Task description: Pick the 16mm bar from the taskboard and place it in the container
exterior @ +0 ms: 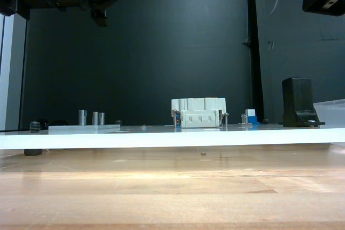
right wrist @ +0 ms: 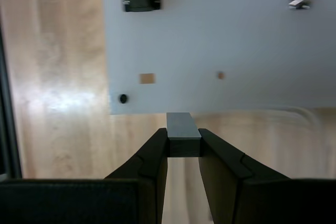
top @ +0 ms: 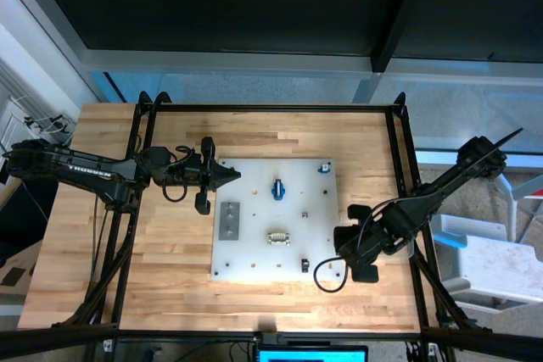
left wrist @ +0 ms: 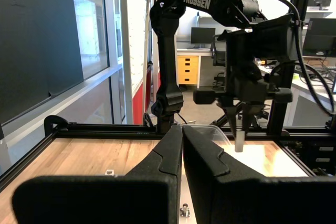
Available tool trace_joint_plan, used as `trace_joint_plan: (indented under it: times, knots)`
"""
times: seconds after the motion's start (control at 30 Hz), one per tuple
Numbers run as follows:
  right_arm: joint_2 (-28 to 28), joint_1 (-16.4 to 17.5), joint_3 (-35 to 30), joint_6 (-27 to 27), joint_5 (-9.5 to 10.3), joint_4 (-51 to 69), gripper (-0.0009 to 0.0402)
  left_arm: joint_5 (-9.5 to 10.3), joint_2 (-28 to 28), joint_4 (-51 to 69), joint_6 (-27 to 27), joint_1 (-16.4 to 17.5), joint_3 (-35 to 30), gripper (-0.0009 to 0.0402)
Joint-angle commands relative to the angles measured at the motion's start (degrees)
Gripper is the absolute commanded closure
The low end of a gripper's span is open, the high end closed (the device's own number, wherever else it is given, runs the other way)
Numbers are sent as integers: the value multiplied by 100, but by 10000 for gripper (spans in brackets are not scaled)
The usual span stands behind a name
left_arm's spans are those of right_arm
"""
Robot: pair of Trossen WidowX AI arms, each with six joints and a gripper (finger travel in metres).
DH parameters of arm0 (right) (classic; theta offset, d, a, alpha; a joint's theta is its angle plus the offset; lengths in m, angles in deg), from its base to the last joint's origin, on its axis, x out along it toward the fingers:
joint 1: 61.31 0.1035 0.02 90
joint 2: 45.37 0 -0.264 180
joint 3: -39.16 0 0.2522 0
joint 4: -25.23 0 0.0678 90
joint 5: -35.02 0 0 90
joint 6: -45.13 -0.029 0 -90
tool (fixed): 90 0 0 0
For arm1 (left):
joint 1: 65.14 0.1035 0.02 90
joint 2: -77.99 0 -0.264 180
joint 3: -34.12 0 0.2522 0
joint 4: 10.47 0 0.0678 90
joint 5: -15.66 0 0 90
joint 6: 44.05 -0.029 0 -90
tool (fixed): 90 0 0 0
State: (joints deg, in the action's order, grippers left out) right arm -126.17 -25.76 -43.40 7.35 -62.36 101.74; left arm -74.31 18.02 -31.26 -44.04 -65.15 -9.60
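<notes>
Here, short grey metal bar (right wrist: 182, 124) clamped in right gripper (right wrist: 183, 139), high beside large white square taskboard (top: 254, 243), ready for shallow clear plastic container (exterior: 334, 109); left gripper (top: 233, 175) pinched shut, parked above board's left edge.

Yellow drawer cabinet (left wrist: 188, 70), glass partition (left wrist: 90, 27)

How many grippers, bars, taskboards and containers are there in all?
grippers: 2, the left gripper shut, raised near the taskboard's far left corner, and the right gripper holding the bar beside its right edge
bar: 1
taskboard: 1
container: 1
total: 5
</notes>
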Motion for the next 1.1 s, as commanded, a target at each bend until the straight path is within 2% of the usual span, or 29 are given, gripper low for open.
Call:
trace_joint_plan:
  times: [0.03,0.57,1.1]
  knots:
    - [120,-44,114,-83,-61,136,370,0,-2,0,0,0,0,393]
    - [1060,-144,1314,-568,-28,61,370,0,-2,0,0,2,0,393]
    - [1558,-153,1978,-702,15,61,370,0,-2,0,0,0,0,393]
